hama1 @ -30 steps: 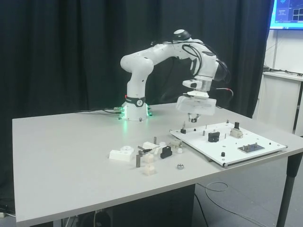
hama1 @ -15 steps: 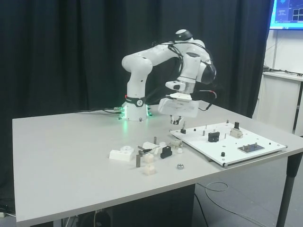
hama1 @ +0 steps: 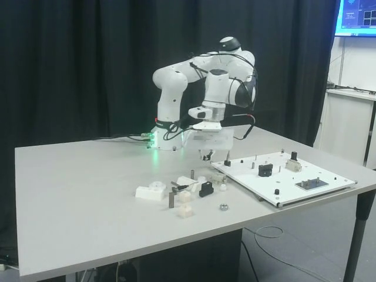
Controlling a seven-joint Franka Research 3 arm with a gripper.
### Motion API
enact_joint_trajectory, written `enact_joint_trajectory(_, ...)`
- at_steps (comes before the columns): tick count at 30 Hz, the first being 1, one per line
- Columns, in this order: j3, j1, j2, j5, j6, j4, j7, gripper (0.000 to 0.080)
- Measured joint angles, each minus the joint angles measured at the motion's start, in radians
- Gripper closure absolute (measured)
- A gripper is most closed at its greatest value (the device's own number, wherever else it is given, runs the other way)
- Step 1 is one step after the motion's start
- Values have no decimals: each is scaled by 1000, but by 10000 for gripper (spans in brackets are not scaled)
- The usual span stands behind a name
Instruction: Place BNC.
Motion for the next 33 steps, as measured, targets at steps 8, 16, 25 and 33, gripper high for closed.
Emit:
enact_joint_trajectory(8,44,-51,5,69,-5,-14,-64,679)
enact_joint_trajectory(16,88,-87,31,143,-13,-14,-112,679)
enact_joint_trajectory(25,123,-103,47,181,-13,-11,-143,679)
enact_joint_trajectory(33,139,-109,51,200,-5,-9,-171,679)
